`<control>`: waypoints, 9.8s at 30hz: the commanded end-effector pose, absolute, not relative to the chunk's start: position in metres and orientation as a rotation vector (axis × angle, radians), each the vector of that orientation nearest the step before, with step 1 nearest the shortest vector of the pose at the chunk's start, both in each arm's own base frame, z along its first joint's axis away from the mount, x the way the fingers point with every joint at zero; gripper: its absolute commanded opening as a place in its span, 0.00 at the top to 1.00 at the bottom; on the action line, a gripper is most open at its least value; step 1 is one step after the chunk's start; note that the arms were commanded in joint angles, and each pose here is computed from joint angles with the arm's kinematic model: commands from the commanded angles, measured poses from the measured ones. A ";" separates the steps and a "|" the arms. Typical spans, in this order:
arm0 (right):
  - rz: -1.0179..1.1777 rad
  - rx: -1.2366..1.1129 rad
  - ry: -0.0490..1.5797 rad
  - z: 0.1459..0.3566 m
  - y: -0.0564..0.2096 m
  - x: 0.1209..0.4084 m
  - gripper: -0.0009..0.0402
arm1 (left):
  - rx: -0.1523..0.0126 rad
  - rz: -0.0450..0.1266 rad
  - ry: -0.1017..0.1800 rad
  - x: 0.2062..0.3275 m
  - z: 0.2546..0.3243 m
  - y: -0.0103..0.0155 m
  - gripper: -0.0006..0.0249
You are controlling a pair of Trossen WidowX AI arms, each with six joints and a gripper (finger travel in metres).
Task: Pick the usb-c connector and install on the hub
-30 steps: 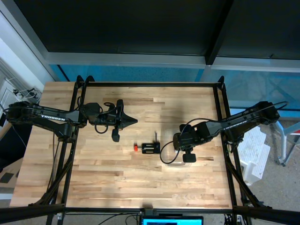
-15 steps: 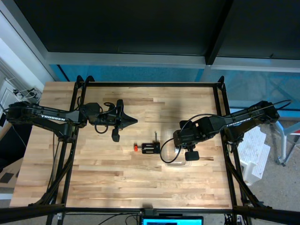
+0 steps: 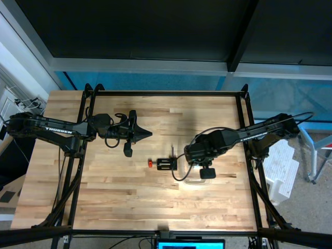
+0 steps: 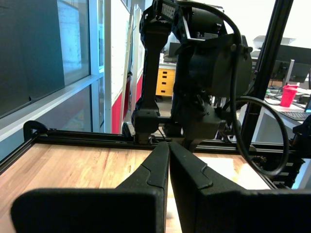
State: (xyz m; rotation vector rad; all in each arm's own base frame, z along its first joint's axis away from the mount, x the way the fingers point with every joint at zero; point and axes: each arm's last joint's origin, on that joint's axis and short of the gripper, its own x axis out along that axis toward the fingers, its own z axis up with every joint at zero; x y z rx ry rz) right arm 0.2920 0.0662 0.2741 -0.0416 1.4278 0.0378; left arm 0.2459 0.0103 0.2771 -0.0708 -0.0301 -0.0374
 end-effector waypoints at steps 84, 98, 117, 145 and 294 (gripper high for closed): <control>-0.022 -0.059 1.374 0.258 0.063 0.392 0.98 | -0.071 -0.037 -0.030 0.246 0.2770 0.0104 0.98; -0.024 -0.050 1.375 0.254 0.063 0.392 0.98 | -0.071 -0.037 -0.030 0.246 0.2770 0.0104 0.97; -0.010 -0.069 1.383 0.254 0.063 0.392 0.98 | -0.071 -0.037 -0.030 0.246 0.2770 0.0103 0.98; 0.009 -0.082 1.369 0.242 0.063 0.393 0.98 | -0.071 -0.037 -0.030 0.246 0.2770 0.0104 0.98; -0.012 0.108 0.007 0.284 -0.002 0.207 0.98 | -0.071 -0.037 -0.030 0.246 0.2770 0.0104 0.98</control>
